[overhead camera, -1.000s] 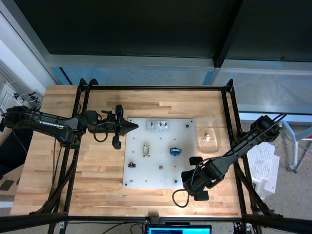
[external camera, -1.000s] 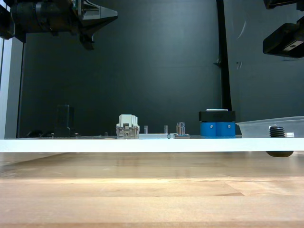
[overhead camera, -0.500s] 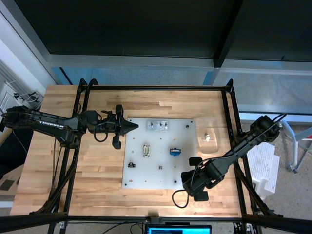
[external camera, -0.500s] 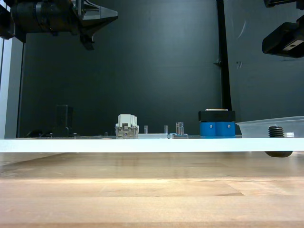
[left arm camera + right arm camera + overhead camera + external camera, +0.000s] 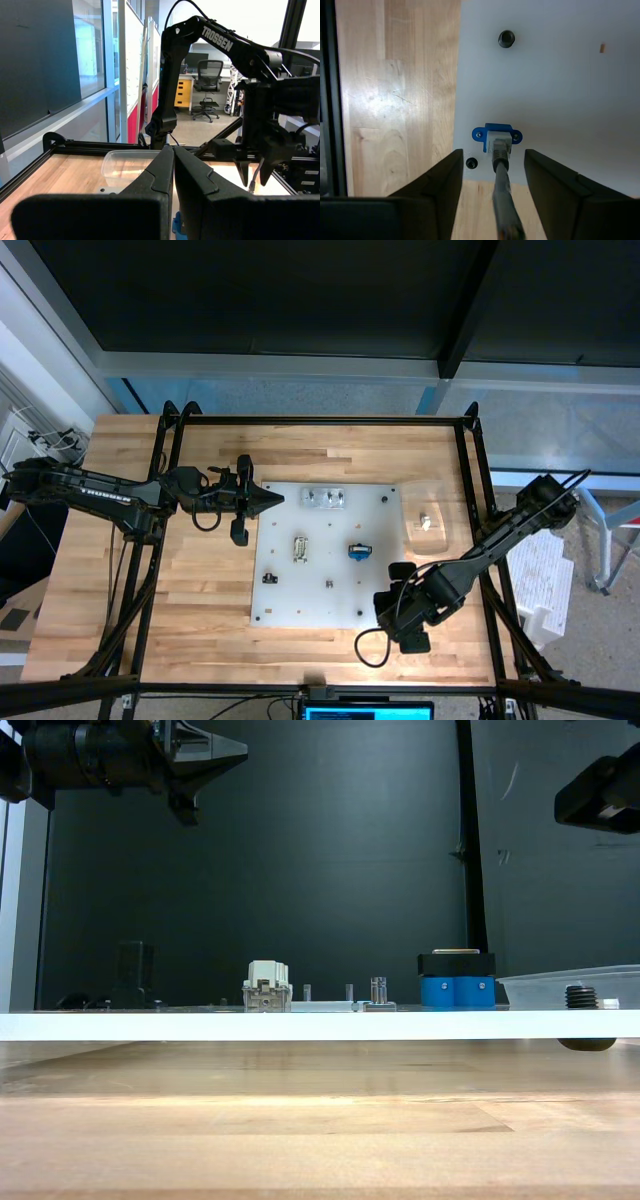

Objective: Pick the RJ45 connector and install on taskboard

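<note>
Two grippers hang over the taskboard [image 5: 300, 605]. Your left gripper [image 5: 275, 499] is above its left edge, jaws pressed together. Your right gripper [image 5: 492, 151] is above the near right corner, jaws wide. Between them the RJ45 connector [image 5: 500, 146] sits in a blue fitting [image 5: 480, 134], touching neither.

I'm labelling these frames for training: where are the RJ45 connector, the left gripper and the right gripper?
RJ45 connector [image 5: 426, 522]: high view, middle of the plug.
left gripper [image 5: 279, 499]: high view, shut fingertips, over the far left corner of the taskboard [image 5: 300, 600].
right gripper [image 5: 492, 155]: right wrist view, midway between open fingertips, above the taskboard.
</note>
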You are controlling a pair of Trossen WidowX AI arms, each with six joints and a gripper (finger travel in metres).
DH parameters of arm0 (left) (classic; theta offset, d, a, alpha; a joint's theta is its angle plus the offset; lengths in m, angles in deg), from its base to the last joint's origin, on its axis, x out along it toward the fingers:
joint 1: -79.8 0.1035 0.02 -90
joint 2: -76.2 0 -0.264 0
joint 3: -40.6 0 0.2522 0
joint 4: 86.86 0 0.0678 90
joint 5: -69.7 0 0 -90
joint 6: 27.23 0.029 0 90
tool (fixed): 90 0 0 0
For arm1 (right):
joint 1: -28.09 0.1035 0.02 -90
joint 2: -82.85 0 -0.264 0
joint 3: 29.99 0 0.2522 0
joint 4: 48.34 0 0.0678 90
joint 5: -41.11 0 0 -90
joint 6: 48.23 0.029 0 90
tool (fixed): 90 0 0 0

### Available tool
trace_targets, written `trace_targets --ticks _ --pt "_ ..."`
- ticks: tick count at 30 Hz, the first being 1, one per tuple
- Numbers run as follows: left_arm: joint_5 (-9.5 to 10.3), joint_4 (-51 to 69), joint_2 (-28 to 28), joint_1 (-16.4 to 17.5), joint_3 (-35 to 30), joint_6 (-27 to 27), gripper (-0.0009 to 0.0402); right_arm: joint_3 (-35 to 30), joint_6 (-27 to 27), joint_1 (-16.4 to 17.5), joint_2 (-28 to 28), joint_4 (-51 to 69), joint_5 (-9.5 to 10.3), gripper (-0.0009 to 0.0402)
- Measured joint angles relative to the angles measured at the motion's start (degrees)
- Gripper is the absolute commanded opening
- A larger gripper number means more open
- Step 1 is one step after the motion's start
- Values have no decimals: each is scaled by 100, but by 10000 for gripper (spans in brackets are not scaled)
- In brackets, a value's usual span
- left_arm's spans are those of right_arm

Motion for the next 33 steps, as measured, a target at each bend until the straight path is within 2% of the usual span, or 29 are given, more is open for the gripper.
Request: trace_targets --ticks 5,14,27,33 --pt "0 0 0 0 0 2 0 -4 2 0 -225 186 -4 206" --pt "-2 0 0 0 -2 2 0 -4 4 0 -651 343 -13 204" --pt "-2 0 0 0 0 2 0 -7 2 -2 -756 352 -17 204" --pt "0 0 0 0 -2 0 0 -7 -39 -168 -1056 527 -17 204"
